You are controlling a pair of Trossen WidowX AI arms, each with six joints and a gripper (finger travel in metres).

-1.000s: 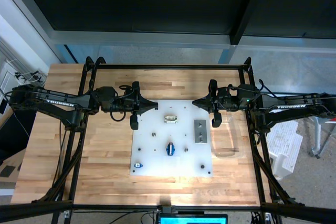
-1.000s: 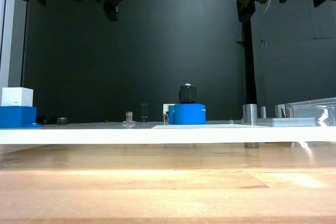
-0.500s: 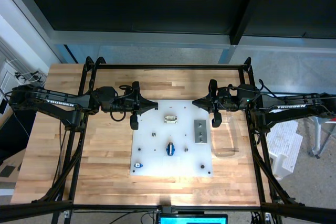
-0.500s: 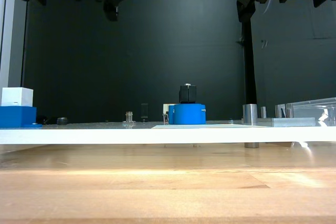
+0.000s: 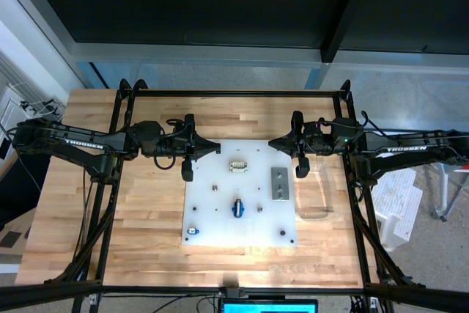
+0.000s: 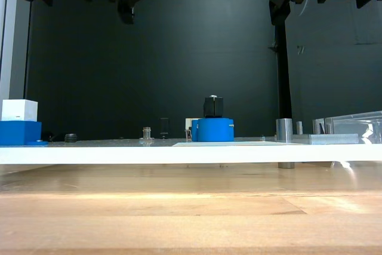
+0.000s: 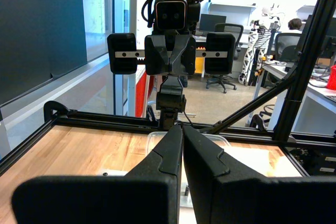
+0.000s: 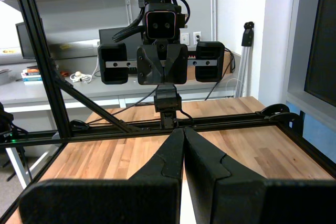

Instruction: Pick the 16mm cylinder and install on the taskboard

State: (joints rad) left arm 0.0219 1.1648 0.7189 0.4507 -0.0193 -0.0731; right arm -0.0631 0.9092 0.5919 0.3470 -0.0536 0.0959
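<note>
The 16mm cylinder [image 6: 284, 129] stands upright on the taskboard [image 5: 220, 226]; left tool [image 5: 217, 148] and right tool [image 5: 272, 143] hover closed above.

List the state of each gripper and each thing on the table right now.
Taskboard: flat on the table.
Cylinder: upright on the taskboard, untouched.
Left gripper: shut, empty, high above the taskboard's far edge, left side.
Right gripper: shut, empty, high above the far edge, right side.
Tray: lying beside the taskboard's right edge.
</note>
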